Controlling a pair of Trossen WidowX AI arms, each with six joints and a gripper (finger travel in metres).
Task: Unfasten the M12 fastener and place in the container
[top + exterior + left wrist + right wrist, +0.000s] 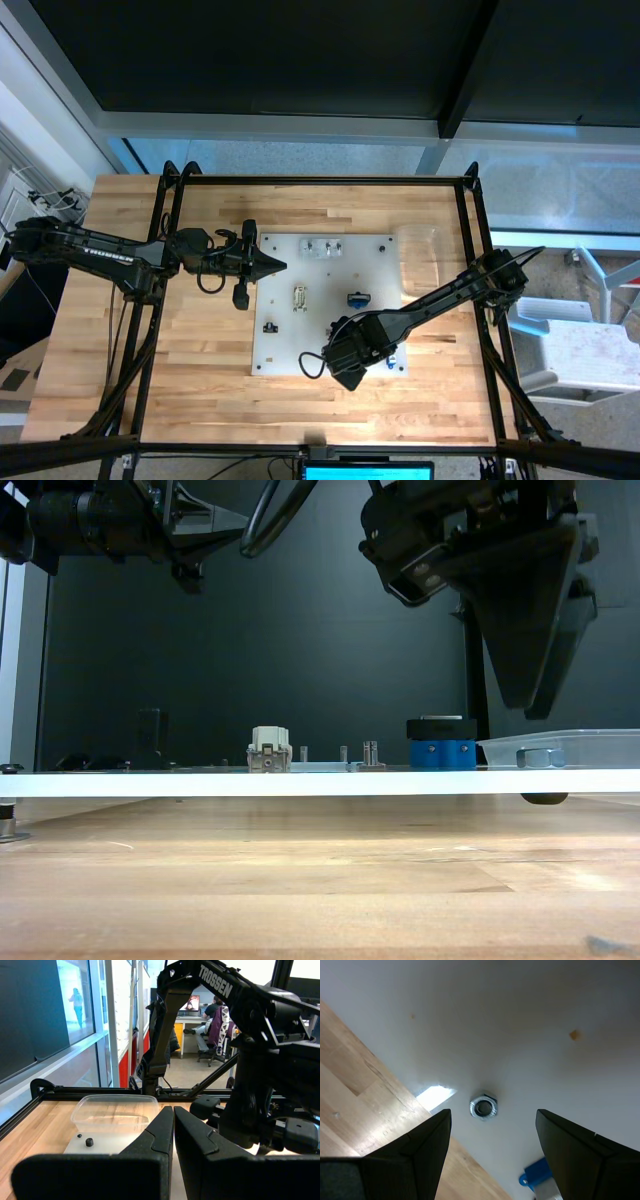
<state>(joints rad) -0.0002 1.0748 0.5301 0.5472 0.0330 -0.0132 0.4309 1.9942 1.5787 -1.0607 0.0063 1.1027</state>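
Silver hex nut (483,1107) sits under right gripper (492,1113), jaws wide; left gripper (173,1110), jaws together, over board (287,347).

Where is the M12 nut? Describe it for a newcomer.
Start at the white board: the left gripper hovers at its far left, the open right gripper over its near right edge. Beneath sits the M12 nut, small, silver, six-sided, unlike the blue part nearby.

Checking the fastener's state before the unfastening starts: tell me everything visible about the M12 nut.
The M12 nut is small, silver and hexagonal, with a dark centre. It lies flat on the white board near its edge, seemingly on its stud, not in the clear container. The open right gripper hovers above it without touching; the shut left gripper hangs over the board's far left.
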